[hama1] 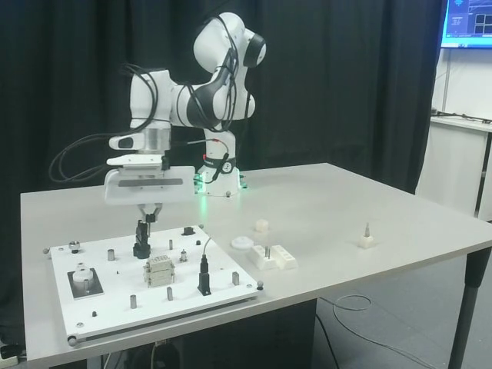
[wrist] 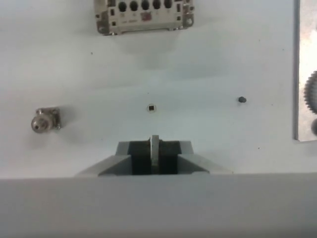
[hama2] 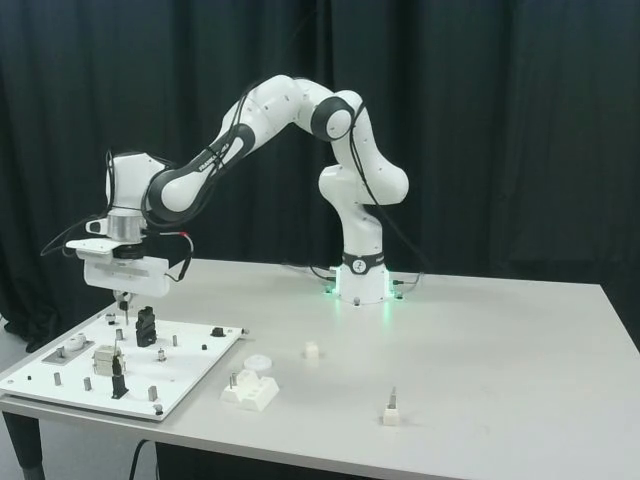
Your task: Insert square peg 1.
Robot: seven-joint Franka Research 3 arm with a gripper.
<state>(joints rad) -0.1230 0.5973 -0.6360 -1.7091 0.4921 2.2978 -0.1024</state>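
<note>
My gripper (wrist: 154, 149) is shut on a thin grey square peg (wrist: 155, 141), which stands upright between the black pads. A small square hole (wrist: 151, 107) lies in the white board (wrist: 208, 64) a short way ahead of the peg tip, with the peg hovering above the board. In the first room view the gripper (hama1: 147, 214) hangs over the back part of the board (hama1: 223, 296), just behind a black plug (hama1: 141, 240). From the second room view the gripper (hama2: 122, 298) is above the board's (hama2: 185, 385) far left side.
The board carries a grey multi-pin connector (wrist: 143, 15), a round metal connector (wrist: 45, 120), a black dot (wrist: 241, 99) and a gear (wrist: 312, 91) on a plate. White blocks (hama1: 273, 256), a disc (hama1: 242, 243) and a small peg stand (hama1: 366, 240) lie on the grey table.
</note>
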